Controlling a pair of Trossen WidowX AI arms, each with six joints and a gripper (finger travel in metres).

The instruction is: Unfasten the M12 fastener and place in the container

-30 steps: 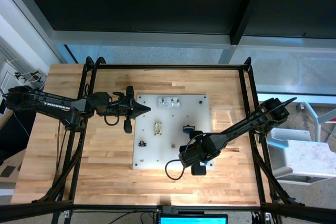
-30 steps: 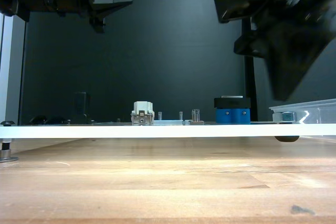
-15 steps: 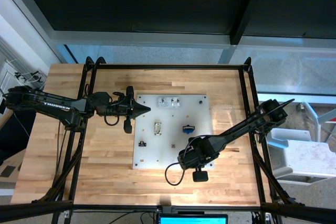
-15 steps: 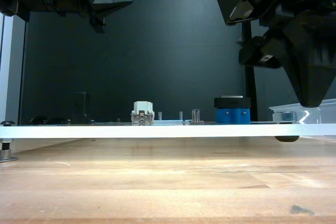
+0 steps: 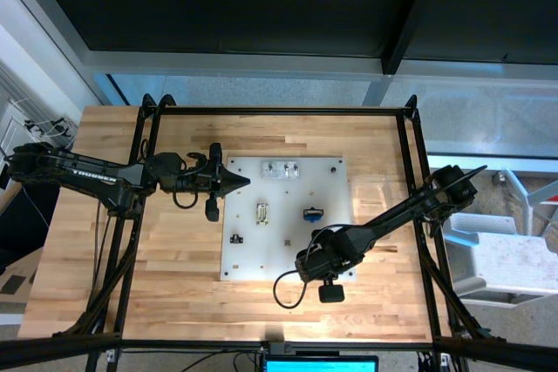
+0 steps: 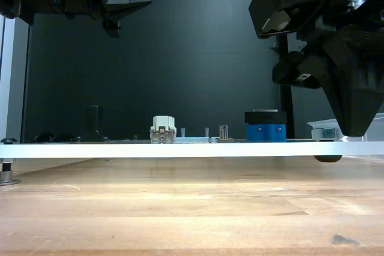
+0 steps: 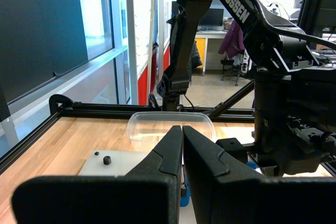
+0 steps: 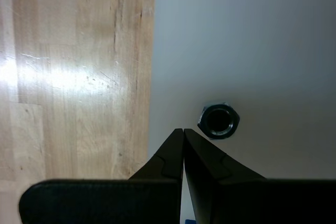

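We see the right end effector [image 8: 183, 132] pointing straight down over the near right edge of the white board [image 8: 252, 51], close to where the board meets the wooden surface [image 8: 79, 77]. Its two fingers are pressed together and there is nothing between them. The M12 fastener [image 8: 219, 121] is not in the grip. It lies on the board just beside the closed tips, on the side away from the wood, with a thin strip of white between it and the nearer finger. Its middle looks dark, so we cannot tell if it sits on its stud or lies loose.

In the low view the silver nut shows just above the board's level, near the tip of the right end effector, and the clear wall of the container [image 7: 143, 125] stands behind it. In the high view the right arm covers this place.

The left end effector [image 5: 242, 182] hangs high above the far left edge of the board, well apart from the nut, with its fingers also together and holding nothing.
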